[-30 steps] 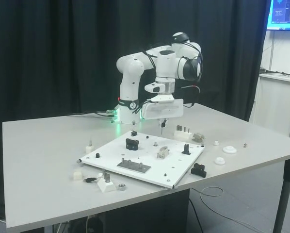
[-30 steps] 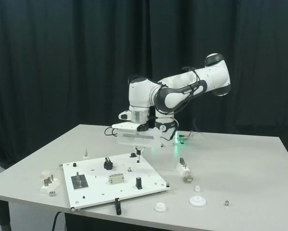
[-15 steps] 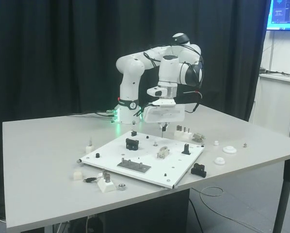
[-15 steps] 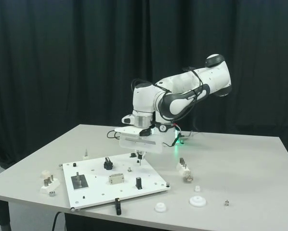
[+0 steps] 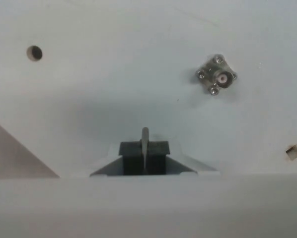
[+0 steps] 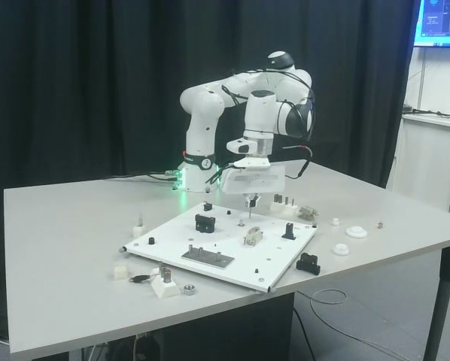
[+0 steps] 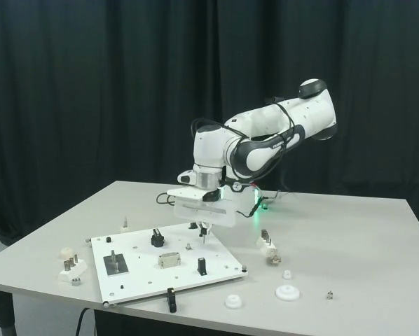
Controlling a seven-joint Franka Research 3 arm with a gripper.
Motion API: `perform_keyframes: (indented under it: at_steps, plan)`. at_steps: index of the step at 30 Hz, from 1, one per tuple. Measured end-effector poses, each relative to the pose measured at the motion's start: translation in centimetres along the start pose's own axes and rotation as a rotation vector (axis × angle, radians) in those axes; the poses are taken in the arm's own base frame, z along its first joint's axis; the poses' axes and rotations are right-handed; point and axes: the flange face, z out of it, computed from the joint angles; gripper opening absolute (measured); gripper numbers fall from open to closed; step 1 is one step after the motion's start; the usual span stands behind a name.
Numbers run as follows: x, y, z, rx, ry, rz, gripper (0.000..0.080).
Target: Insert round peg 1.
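peg carried down toward the board

gripper [image 5: 144,163] clamped on the thin round peg [image 5: 145,141], hanging just above the white board [image 5: 113,89]. swung inward and lowered over the last second, nearer the board's far edge. insertion judged not yet begun; small round hole [image 5: 35,52] well apart.

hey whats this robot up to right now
A white robot arm is working over a white board that lies on a grey table. Its tool is shut on a thin round peg, held pointing down above the board. In the wrist view the peg hangs over bare board, between a round hole and a small metal connector. It is not in any hole yet.
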Motion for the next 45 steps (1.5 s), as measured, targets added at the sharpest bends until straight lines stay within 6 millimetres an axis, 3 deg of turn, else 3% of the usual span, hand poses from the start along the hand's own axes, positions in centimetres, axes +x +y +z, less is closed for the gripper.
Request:
perform_keyframes:
  at_steps: [45]
  plan:
    - [-1.1,0.2,1.0,0.001,-0.033,0.025,0.0015]
